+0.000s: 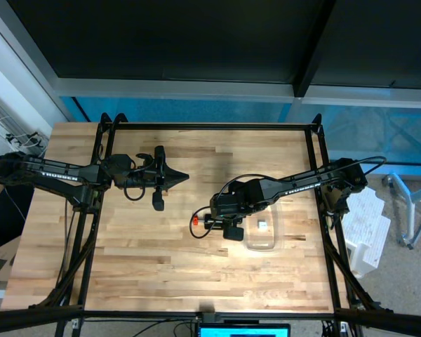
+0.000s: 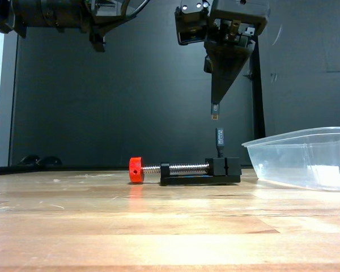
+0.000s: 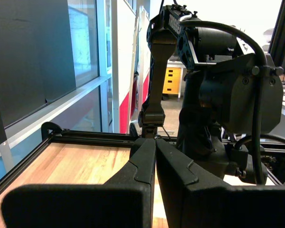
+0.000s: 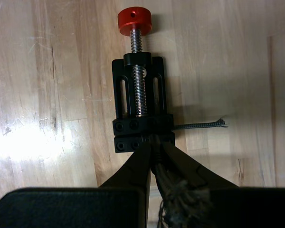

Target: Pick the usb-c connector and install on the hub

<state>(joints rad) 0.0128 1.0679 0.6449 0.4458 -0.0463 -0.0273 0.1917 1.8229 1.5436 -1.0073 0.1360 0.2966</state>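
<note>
Usb-c connector seemingly clamped in right pincer over hub; left pincer together, leftward.

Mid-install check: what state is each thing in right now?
Right hand: shut on the usb-c connector, raised above the hub.
usb-c connector: gripped, not yet installed.
hub: lying flat on the table.
Left hand: shut, empty, raised at left.
Clear tray: upright, holding a white square piece.

High: down from above near edge, whole worktop. Low: level at worktop height, near hub. Left wrist: along left claw, up off worktop, toward right arm. Right wrist: down right claw, seemingly close over hub, shared with high, low.
</note>
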